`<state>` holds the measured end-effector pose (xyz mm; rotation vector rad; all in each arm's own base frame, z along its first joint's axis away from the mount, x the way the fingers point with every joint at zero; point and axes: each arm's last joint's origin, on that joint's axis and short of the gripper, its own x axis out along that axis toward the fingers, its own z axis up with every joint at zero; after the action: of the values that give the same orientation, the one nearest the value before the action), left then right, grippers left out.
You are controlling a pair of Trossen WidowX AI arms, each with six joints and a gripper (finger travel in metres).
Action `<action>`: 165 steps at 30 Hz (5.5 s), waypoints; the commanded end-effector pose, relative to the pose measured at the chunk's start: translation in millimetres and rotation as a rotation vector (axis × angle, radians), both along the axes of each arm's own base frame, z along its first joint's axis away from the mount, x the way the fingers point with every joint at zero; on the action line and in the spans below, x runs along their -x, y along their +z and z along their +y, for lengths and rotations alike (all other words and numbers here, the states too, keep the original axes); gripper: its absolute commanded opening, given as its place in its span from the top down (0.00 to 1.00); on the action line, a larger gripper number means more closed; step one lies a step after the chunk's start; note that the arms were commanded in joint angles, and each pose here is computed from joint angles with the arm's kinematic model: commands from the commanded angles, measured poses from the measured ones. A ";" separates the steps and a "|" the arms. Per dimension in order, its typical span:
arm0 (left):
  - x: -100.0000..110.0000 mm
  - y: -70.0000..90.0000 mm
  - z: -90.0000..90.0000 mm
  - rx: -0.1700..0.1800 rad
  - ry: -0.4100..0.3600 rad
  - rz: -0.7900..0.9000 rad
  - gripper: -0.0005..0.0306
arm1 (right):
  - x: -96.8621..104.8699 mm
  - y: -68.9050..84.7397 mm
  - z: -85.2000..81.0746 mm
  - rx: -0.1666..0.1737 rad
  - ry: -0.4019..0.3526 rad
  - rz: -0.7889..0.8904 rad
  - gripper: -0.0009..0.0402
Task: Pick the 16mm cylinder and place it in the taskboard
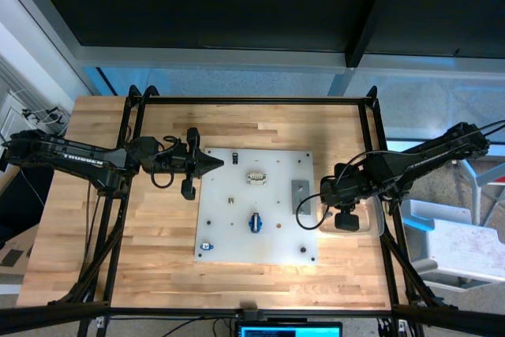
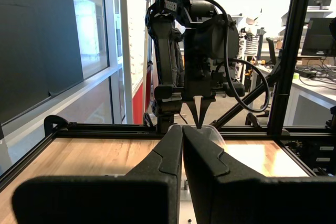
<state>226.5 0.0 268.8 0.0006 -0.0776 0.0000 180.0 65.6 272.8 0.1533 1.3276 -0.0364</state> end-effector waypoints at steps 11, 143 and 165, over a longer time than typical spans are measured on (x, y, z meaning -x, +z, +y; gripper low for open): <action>0.0 0.2 0.1 0.000 0.000 -0.001 0.98 | 2.5 -6.8 2.4 0.027 -0.001 0.010 0.76; 0.0 0.2 0.1 0.000 0.000 -0.001 0.98 | 5.5 -43.5 18.9 0.037 -0.060 -0.009 0.92; 0.0 0.1 0.0 0.000 0.000 0.000 0.98 | -35.5 -8.3 24.1 0.065 -0.060 0.027 0.92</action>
<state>226.5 0.0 268.8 0.0005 -0.0776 0.0004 211.1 89.2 263.3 0.1384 1.3466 -0.1314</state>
